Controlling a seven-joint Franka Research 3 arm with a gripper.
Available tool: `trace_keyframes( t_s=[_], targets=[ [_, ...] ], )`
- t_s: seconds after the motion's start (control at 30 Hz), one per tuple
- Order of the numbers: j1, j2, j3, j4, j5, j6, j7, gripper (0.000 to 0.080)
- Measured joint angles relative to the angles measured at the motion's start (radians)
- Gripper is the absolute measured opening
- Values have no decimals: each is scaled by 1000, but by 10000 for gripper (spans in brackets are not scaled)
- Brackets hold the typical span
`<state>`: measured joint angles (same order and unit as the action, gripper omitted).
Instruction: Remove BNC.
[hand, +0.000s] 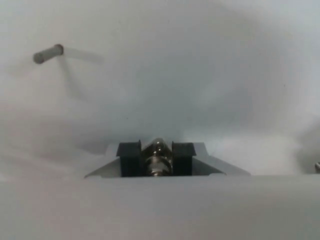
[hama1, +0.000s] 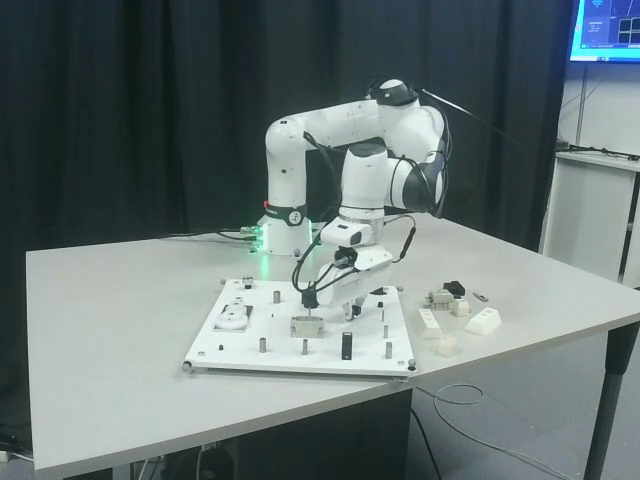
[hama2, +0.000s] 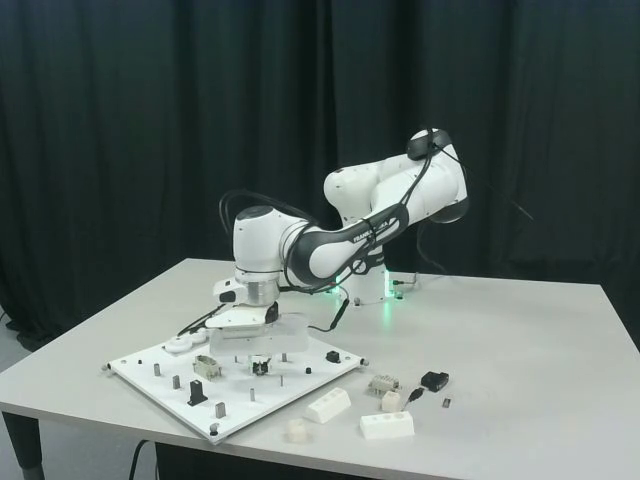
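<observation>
My jaws (hand: 158, 165) are closed on the BNC (hand: 158, 156), one black finger (hand: 129, 159) at its 9 o'clock side, the other at 3 o'clock. I hang low over the white board (hama1: 300, 345), which lies on the grey counter (hama1: 110, 330). A grey peg (hand: 48, 53) stands on the board nearby.

White rounded arm (hama1: 345, 125) with black joint bands, black cables, green light at its base (hama1: 262, 238).
</observation>
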<state>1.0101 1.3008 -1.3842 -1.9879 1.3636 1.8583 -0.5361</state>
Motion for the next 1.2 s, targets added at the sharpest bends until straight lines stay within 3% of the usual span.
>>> trace_keyframes(
  t_s=[0.43, 1.2],
  targets=[
    [2, 0, 0, 0, -2, 1, -64, 127],
    [7, 0, 0, 0, -12, 10, -66, 127]
  ],
)
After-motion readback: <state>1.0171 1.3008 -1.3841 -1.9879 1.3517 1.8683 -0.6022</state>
